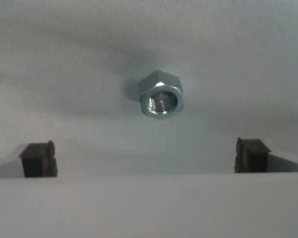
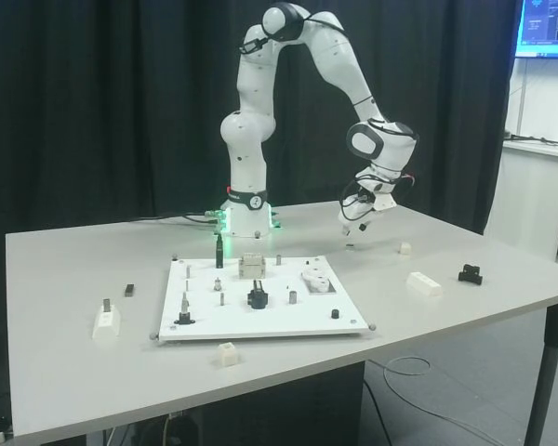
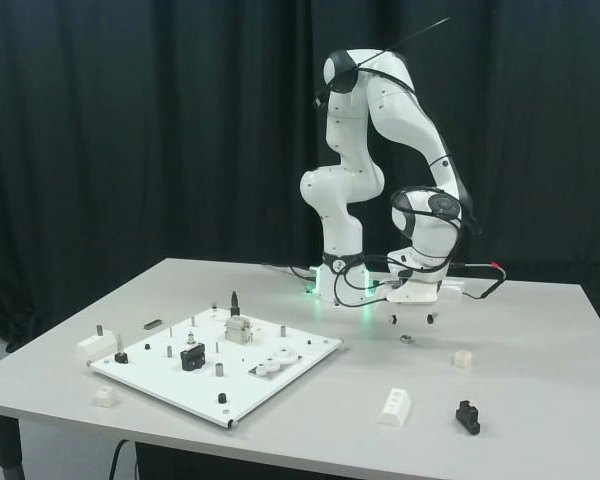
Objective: Pick bolt 4.
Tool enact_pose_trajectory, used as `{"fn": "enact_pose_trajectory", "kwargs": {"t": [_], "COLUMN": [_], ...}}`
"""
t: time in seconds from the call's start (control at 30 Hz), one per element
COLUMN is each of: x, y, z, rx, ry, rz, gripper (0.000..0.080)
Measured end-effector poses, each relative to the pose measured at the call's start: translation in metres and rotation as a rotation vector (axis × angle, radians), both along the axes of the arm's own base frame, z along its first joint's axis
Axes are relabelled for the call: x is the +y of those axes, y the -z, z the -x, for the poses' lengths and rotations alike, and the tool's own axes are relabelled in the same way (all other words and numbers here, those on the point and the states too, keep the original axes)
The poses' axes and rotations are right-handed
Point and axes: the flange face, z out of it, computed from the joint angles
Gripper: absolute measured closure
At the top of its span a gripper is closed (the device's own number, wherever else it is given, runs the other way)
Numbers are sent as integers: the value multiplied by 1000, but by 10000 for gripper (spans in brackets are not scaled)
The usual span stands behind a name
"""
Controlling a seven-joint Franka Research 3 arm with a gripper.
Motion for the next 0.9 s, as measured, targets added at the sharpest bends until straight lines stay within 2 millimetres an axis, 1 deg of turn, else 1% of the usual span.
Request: {"fn": "enact_pose_trajectory", "kwargs": {"t": [0.57,0.9], "x": [-8,-6], "y": [6,17], "z": [-5,-4], "rx": [17,11], "ry": [60,55], "rz": [-9,-13], "gripper": [3,3]}}
